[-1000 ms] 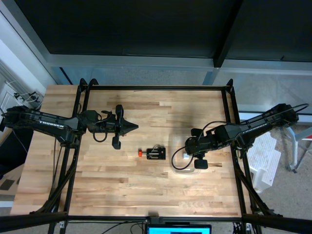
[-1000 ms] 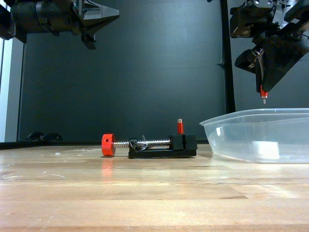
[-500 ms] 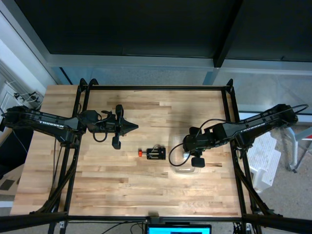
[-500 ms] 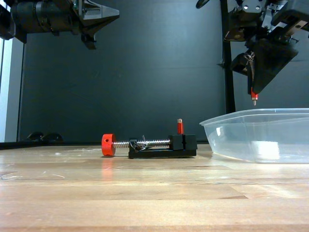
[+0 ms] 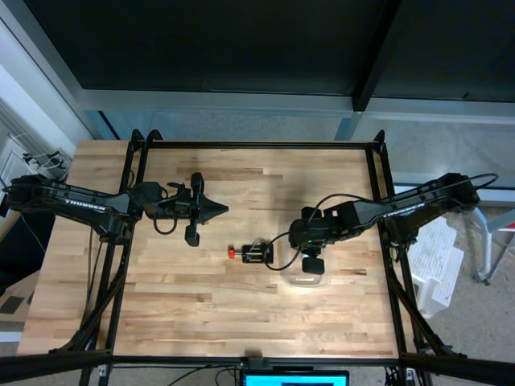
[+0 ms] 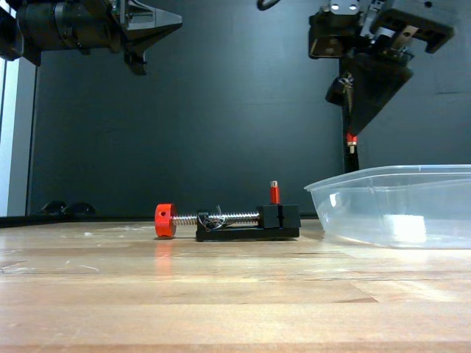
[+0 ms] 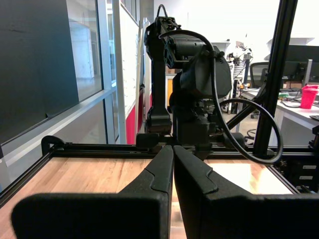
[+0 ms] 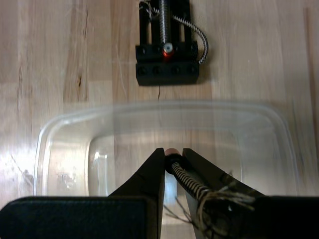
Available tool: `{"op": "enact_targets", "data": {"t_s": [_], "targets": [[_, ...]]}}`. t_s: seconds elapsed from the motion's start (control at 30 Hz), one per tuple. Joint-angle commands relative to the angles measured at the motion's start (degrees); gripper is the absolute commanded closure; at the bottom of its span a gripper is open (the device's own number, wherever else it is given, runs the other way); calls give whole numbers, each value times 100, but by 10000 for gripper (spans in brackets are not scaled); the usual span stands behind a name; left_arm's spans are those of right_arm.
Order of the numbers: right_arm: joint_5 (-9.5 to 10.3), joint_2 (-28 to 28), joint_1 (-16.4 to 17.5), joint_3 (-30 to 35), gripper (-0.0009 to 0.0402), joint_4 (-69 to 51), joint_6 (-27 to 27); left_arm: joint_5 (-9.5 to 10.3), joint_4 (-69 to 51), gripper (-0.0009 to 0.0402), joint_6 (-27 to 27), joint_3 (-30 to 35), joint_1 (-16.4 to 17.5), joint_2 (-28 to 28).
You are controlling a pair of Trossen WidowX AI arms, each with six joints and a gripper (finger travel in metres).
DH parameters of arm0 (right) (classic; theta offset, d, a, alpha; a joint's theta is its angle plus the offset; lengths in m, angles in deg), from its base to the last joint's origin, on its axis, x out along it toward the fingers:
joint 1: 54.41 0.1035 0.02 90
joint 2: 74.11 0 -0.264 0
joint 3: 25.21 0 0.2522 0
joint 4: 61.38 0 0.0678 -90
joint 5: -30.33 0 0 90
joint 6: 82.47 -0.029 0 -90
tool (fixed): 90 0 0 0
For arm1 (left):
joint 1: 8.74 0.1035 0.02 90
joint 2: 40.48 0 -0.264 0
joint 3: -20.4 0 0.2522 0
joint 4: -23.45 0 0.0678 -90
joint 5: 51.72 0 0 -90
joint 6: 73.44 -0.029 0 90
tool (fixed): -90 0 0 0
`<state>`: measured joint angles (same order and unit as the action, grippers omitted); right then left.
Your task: Pick the RCA connector and install on taskboard
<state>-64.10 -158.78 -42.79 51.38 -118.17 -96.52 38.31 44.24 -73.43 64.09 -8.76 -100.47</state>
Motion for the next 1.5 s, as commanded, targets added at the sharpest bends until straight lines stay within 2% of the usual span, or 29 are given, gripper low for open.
{"op": "enact_targets", "data": {"t_s": [0.03, 0.63, 1.03, 1.5], "targets": [[4, -238, -35, 201, 393, -2, 17, 0, 0, 393, -2, 2, 0, 0], [4, -1641, -236, 1502, 393, -20, 103, 0, 0, 393, -2, 2, 0, -2], [4, -1976, -254, 1727, 393, 94, 101, 0, 2, 393, -2, 2, 2, -2], [0, -2046, -264, 1720, 393, 107, 111, 0, 0, 393, 0, 2, 2, -2]]}}
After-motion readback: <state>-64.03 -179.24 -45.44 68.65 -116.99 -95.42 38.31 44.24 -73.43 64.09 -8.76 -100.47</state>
